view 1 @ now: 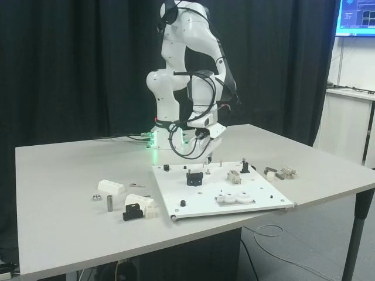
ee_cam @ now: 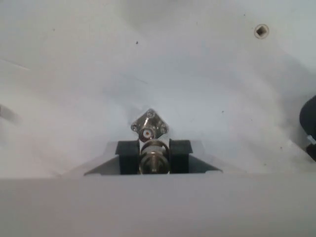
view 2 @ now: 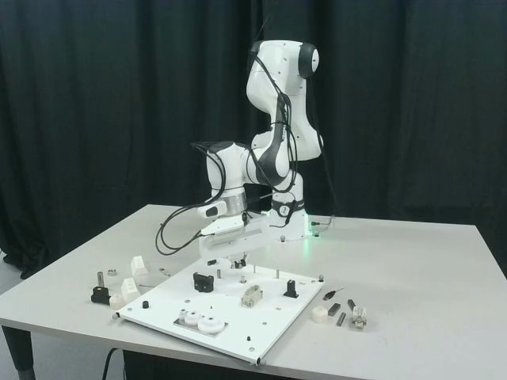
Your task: Place BNC.
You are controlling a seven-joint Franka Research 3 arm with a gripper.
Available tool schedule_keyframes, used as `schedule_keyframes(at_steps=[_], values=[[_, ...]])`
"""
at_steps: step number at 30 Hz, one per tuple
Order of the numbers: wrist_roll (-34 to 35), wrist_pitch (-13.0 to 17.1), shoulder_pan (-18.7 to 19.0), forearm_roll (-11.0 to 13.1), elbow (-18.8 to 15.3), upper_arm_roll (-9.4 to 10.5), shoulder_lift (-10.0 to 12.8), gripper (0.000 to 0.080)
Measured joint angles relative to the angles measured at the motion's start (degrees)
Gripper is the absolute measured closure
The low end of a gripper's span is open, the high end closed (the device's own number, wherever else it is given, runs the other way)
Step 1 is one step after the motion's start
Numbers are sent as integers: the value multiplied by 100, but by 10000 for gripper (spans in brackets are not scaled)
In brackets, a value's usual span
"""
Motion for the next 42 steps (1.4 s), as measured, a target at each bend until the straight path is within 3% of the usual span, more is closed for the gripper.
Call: schedule_keyframes(at_steps=[34,39,42], values=[[114,-67,10,-18,84,-23,-37,682],[137,-67,7,-116,130,-94,-36,682],[165,-63,6,-293,171,-213,-33,682]])
